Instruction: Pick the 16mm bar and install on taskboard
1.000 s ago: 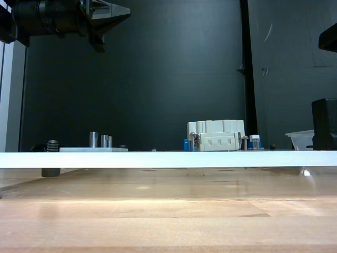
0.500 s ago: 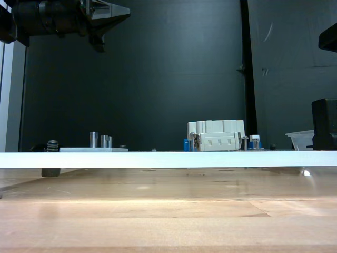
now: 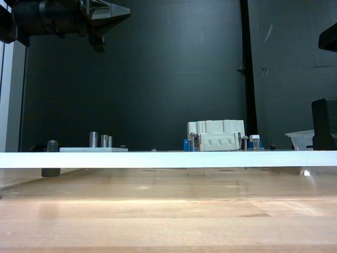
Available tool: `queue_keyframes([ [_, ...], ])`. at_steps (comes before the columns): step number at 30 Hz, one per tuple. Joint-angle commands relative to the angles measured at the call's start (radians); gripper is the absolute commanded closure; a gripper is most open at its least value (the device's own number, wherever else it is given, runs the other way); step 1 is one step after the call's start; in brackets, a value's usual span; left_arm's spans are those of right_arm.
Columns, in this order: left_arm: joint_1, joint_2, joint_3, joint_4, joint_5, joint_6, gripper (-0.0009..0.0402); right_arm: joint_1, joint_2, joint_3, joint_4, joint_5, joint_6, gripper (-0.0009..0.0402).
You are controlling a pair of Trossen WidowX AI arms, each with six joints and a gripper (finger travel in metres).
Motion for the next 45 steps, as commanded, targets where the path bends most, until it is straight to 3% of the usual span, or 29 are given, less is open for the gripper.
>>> queue_keyframes([
  [1, 0.000, 0.000, 0.000, 0.000, 0.000, 0.000, 0.0393, 0.000, 0.000, 0.000, 0.000, 0.000, 0.000, 0.0228],
  [11, 0.000, 0.000, 0.000, 0.000, 0.000, 0.000, 0.0393, 0.000, -0.003, 0.000, 0.007, 0.003, 0.004, 0.0239],
  [15, 0.000, 0.000, 0.000, 0.000, 0.000, 0.000, 0.0393, -0.020, -0.040, 0.000, 0.030, 0.003, -0.024, 0.0295],
  [20, 0.000, 0.000, 0.000, 0.000, 0.000, 0.000, 0.0393, -0.067, -0.087, -0.001, 0.035, 0.004, -0.101, 0.0397],
  [26, 0.000, 0.000, 0.000, 0.000, 0.000, 0.000, 0.0393, -0.156, -0.170, -0.008, 0.052, 0.055, -0.206, 0.0396],
  [30, 0.000, 0.000, 0.000, 0.000, 0.000, 0.000, 0.0393, -0.237, -0.234, -0.015, 0.089, 0.134, -0.285, 0.0394],
  [32, 0.000, 0.000, 0.000, 0.000, 0.000, 0.000, 0.0393, -0.290, -0.266, -0.016, 0.146, 0.142, -0.357, 0.0393],
  [35, 0.000, 0.000, 0.000, 0.000, 0.000, 0.000, 0.0393, -0.378, -0.315, -0.030, 0.256, 0.123, -0.478, 0.0393],
  [39, 0.000, 0.000, 0.000, 0.000, 0.000, 0.000, 0.0393, -0.506, -0.378, -0.065, 0.401, -0.002, -0.580, 0.0394],
  [45, 0.000, 0.000, 0.000, 0.000, 0.000, 0.000, 0.0393, -0.602, -0.442, -0.110, 0.560, -0.030, -0.705, 0.0394],
])
